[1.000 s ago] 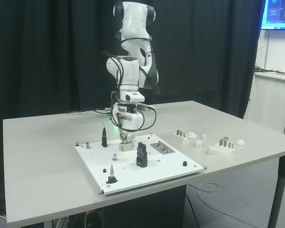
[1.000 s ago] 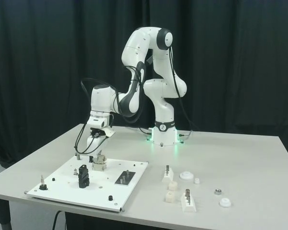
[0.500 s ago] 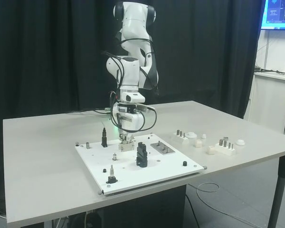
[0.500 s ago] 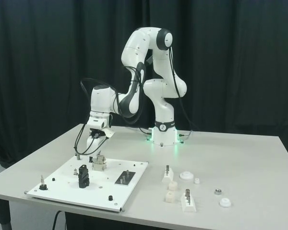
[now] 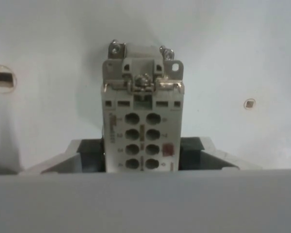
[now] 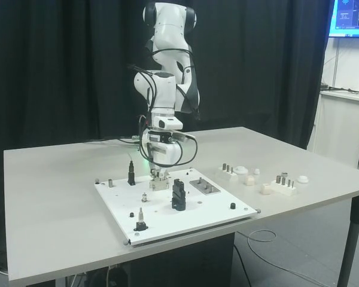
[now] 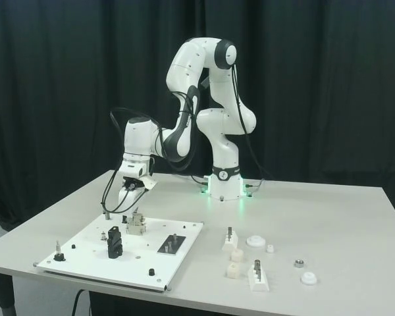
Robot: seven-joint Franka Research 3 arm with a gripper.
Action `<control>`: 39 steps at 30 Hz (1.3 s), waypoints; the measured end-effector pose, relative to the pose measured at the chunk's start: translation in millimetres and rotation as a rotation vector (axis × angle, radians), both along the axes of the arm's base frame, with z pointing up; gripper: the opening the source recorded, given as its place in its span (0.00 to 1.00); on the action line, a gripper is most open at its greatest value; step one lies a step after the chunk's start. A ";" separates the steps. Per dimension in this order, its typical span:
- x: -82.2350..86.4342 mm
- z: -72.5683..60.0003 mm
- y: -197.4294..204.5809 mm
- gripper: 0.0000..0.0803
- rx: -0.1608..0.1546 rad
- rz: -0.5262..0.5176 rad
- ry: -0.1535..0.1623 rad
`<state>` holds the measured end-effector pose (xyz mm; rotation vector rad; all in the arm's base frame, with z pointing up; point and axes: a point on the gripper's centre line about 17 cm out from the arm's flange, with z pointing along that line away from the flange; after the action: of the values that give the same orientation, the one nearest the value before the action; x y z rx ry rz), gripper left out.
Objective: Insert waterproof.
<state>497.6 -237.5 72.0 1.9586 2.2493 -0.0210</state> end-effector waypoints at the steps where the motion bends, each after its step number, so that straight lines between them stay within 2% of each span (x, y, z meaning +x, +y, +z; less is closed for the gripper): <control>1: 0.0 0.0 0.1 0.40 0.001 -0.003 0.000; 8: -0.1 0.1 1.2 0.40 0.004 -0.011 0.004; 17: -0.5 0.1 1.8 0.40 0.011 -0.011 0.025; 30: 0.1 0.5 1.0 0.40 0.006 0.010 0.055; 39: 2.0 0.9 -1.3 0.40 -0.005 0.014 0.059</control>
<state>499.6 -238.7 73.0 1.9645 2.2971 -0.0835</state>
